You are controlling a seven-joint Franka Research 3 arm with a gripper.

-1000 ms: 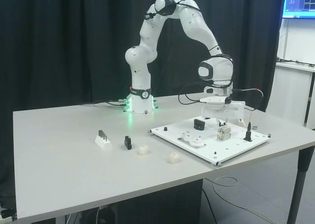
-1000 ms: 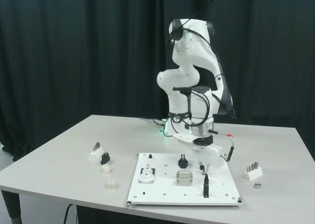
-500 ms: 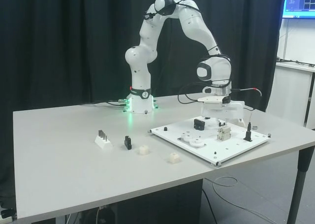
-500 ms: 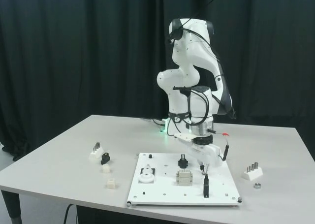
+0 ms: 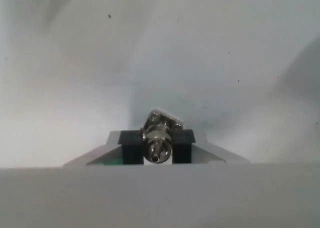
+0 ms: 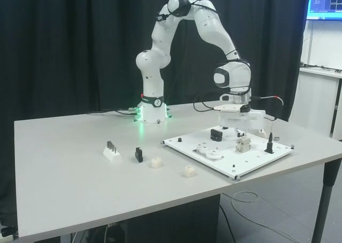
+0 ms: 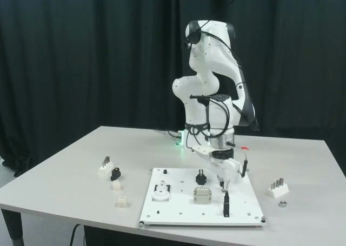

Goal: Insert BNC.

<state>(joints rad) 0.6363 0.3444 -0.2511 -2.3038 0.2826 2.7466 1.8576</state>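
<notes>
In the wrist view, a grey metal BNC connector [image 5: 157,137] sits between two black finger pads [image 5: 131,145]; my gripper [image 5: 157,147] is shut on it, over the white board [image 5: 160,62]. In the room views the gripper [image 6: 240,127] [image 7: 222,185] hangs low over the board [image 6: 256,163] [image 7: 184,216], just beside a black round-topped mount [image 6: 216,134] [image 7: 201,177]. The connector itself is too small to make out there.
On the board stand a grey block [image 6: 243,143] [image 7: 202,195], a black upright post [image 6: 270,144] [image 7: 226,205] and a white gear [image 6: 208,150] [image 7: 161,192]. A pin holder [image 6: 111,150], a black piece [image 6: 139,155] and two white cubes [image 6: 155,162] lie off it. Another pin holder [image 7: 277,188] stands opposite.
The hand has turned about its vertical axis and shifted slightly toward the black mount, its cable swinging with it. The objects on the board and table have not moved.
</notes>
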